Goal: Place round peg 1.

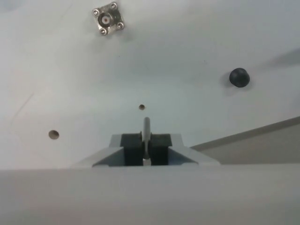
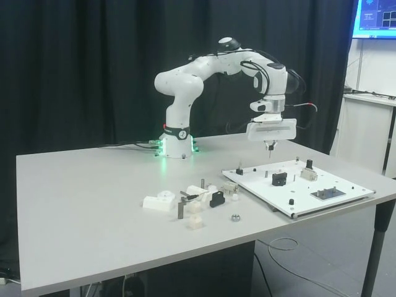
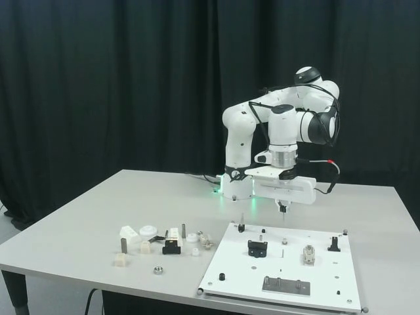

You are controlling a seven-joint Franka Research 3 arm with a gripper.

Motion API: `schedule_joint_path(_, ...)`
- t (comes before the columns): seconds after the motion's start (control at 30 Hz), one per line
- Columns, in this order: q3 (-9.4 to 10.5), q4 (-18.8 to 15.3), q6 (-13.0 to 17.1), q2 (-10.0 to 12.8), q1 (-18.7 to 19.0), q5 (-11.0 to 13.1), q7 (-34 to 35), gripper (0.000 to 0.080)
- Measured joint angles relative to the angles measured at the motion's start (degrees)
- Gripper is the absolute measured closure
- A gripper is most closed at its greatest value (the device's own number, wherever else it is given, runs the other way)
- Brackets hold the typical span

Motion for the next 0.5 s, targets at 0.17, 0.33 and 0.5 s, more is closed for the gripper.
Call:
schedule_joint_path(0.17,0.00,0.0,0.0,0.0,0.0,0.0,0.0,0.0772)
schedule_joint_path(0.33,0.00,0.0,0.1,0.0,0.0,0.0,0.0,0.0772)
schedule_joint_path(0.5,0.00,0.0,0.6,0.0,0.0,0.0,0.0,0.0772)
